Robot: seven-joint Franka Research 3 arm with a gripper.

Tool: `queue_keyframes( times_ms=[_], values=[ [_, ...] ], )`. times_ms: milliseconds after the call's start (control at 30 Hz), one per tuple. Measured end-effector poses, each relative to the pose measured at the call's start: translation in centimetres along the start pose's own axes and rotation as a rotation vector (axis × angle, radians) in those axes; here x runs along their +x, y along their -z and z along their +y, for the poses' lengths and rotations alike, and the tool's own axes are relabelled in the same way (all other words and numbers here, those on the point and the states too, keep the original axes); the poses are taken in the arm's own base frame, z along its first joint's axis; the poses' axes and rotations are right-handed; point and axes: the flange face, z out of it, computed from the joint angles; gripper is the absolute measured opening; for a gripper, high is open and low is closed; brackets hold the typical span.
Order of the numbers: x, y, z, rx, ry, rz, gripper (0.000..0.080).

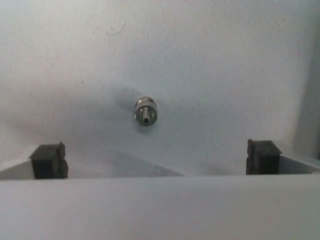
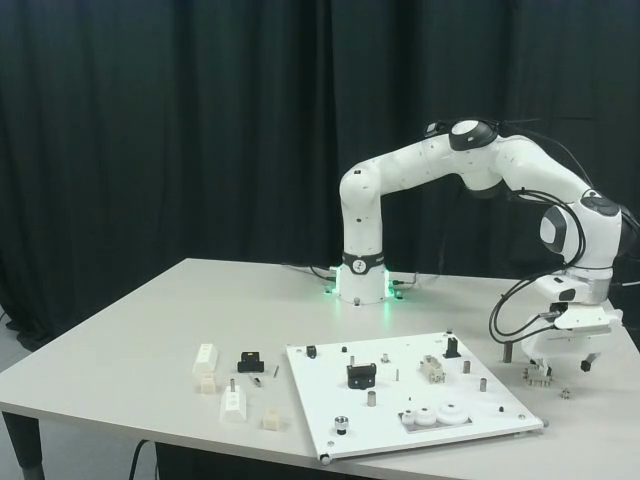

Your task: Remove round peg 4.

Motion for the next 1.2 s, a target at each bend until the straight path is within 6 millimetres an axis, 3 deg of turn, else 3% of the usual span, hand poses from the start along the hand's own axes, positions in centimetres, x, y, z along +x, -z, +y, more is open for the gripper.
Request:
queue_keyframes(
  times_ms=[1200],
  values=[
    [0.20,0.38,-0.20,0.005,0.033,0.025,0.0800]
  ],
)
